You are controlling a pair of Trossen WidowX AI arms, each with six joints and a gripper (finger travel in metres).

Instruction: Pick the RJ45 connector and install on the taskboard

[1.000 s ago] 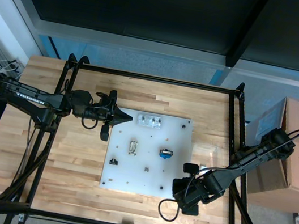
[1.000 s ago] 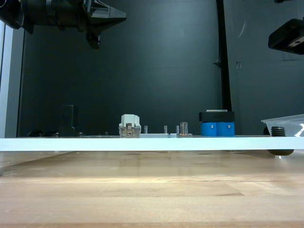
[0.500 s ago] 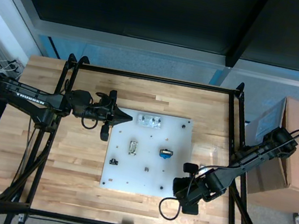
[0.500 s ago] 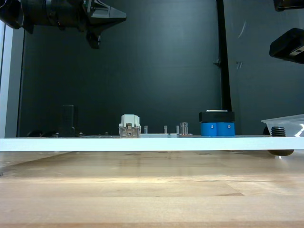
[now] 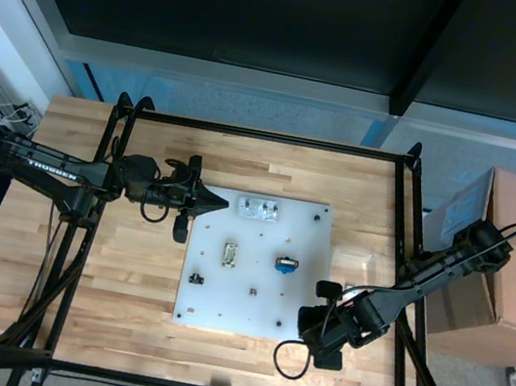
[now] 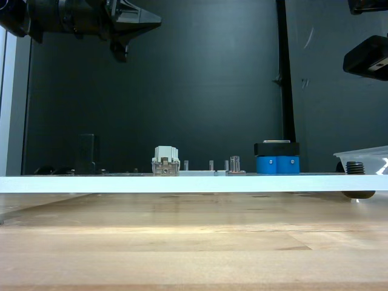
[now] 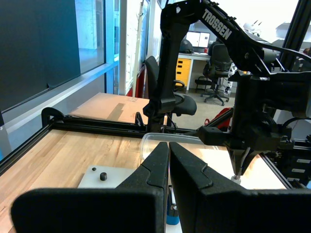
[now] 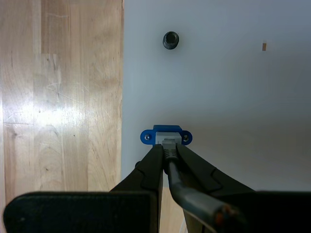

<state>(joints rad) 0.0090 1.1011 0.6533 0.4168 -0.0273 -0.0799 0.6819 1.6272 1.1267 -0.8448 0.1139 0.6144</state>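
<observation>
My right gripper [image 8: 167,145] is shut on the RJ45 connector [image 8: 168,142], gripping it near its black cable. In the right wrist view the plug lines up with the blue socket [image 8: 166,137] on the white taskboard [image 8: 218,87]. The low view shows the right gripper [image 6: 368,54] well above the board, so the connector is held clear of its seat [image 6: 277,159]. In the high view this gripper [image 5: 322,331] hangs by the board's near right corner, the blue socket [image 5: 286,264] further in. My left gripper [image 5: 221,204] is shut on nothing, high over the board's far left edge [image 6: 159,23].
The board also carries a white-grey connector block [image 5: 229,253], a silver fitting [image 5: 258,209] and a black screw [image 8: 170,40]. A clear plastic tray [image 6: 364,156] lies right of the board. A cardboard box [image 5: 513,266] stands beyond the right table edge. Black frame rails surround the table.
The right gripper with the connector has dropped slightly in the low view and shifted a little in the high view. The left arm has not moved.
</observation>
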